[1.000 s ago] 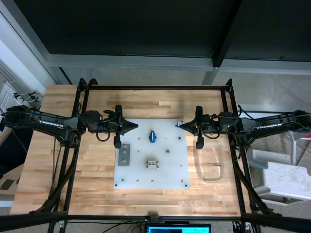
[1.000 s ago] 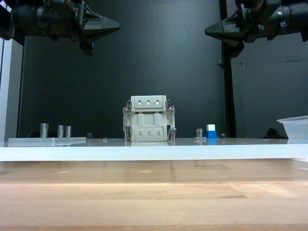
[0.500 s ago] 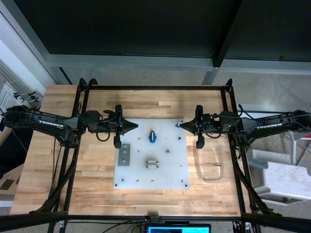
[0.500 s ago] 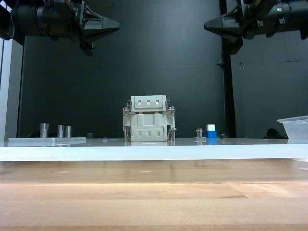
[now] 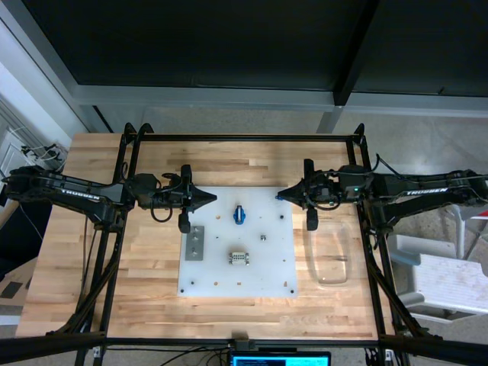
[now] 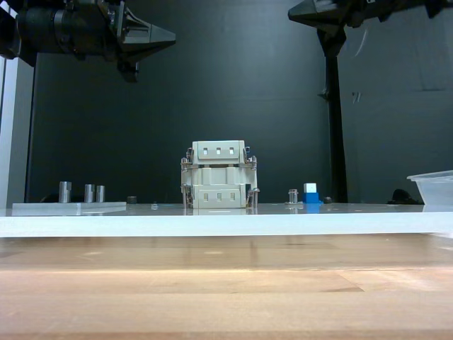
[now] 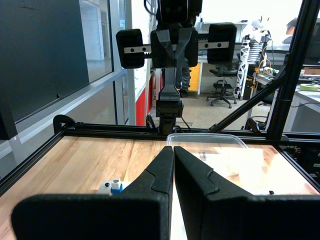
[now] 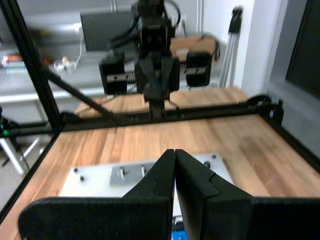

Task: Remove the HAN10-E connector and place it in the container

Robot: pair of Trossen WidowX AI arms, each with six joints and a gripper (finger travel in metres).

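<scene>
Two grippers hung in the air over the far part of the table, pointing at each other across the board. The left gripper (image 5: 216, 197) had its fingers pressed together, with only a thin seam between them in its wrist view (image 7: 173, 149). It hovered above the far left corner of the white board (image 5: 267, 276). The right gripper (image 5: 278, 195) was likewise closed to a point (image 8: 174, 151) and hung above the board's far right corner. From table height its tip (image 6: 291, 12) sat higher than the left one (image 6: 173, 34). Neither gripper touched anything.

Between the two tips and closer to the camera, a small blue connector (image 5: 239, 214) stood upright on the board. Below the left gripper, a flat grey plate (image 5: 197, 244) lay along the board's left edge, with short metal posts rising from it in the low view (image 6: 67, 206).

The HAN10-E connector (image 5: 239, 258) stood on the board's near middle, well apart from both grippers. In the low view (image 6: 219, 177) it was a stacked grey-beige block with metal ends, upright. The container (image 5: 329, 284), a clear tub, rested on the wooden table (image 5: 152, 305) just beside the board's right edge, nearer the camera than the right gripper. The left wrist view showed its rim (image 7: 205, 135) beyond the closed fingers.
</scene>
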